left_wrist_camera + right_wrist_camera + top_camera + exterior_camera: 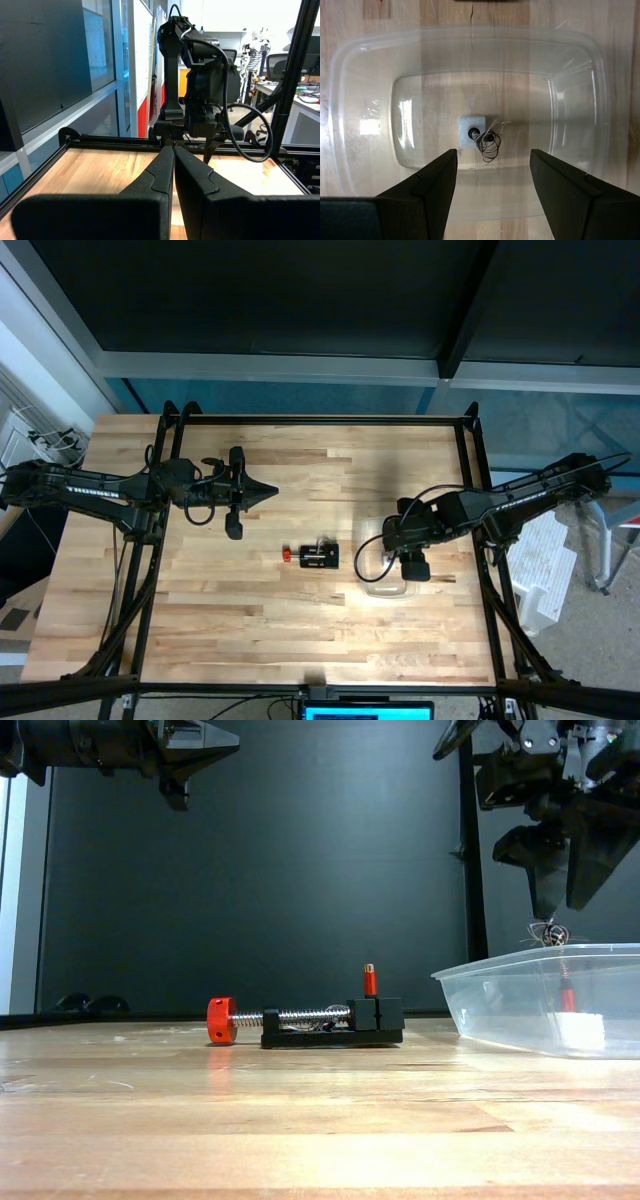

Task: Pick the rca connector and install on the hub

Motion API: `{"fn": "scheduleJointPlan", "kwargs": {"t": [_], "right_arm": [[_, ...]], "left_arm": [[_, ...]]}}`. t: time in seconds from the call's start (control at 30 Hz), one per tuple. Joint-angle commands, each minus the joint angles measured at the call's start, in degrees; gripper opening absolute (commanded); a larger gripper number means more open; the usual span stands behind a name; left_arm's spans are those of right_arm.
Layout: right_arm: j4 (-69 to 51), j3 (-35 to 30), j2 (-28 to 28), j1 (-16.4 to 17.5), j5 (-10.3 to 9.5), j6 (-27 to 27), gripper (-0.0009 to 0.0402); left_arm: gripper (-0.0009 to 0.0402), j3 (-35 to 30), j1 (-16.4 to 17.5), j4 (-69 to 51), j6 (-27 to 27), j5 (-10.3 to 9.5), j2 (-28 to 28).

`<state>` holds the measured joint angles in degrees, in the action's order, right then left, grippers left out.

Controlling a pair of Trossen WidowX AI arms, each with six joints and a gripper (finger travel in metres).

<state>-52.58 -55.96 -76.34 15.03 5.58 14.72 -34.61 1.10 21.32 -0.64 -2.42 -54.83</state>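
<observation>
Left of centre in the high view, the left gripper (270, 491) hovers, jaws together. The hub (318, 557) lies at centre. Right of it, the right gripper (493, 151) hangs with jaws apart over the clear tray (360, 90), which holds the rca connector (474, 133) on a white square piece (469, 122).

Left gripper (268, 490) high at left, jaws closed; right gripper (492, 151) lower at right, jaws apart.
</observation>
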Motion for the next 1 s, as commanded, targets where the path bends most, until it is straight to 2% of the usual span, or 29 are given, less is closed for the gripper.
{"fn": "scheduleJointPlan", "kwargs": {"t": [0.03,0.3,0.6,1.0], "right_arm": [[0.24,0.66,-0.57,0.59,-0.04,1.16,0.0200],[2.49,1.38,-3.74,1.38,-0.02,1.57,0.0200],[8.41,4.96,-5.20,1.81,0.02,3.06,0.0200],[11.06,5.51,-8.70,2.23,0.37,2.86,0.0177]], "left_arm": [[0.0001,0.00,0.02,0.00,0.02,0.02,-0.02],[0.0001,0.00,0.02,0.00,0.02,0.02,-0.02],[0.0001,0.00,0.02,0.00,0.02,0.02,-0.02],[0.0001,0.00,0.02,0.00,0.02,0.02,-0.02]]}}
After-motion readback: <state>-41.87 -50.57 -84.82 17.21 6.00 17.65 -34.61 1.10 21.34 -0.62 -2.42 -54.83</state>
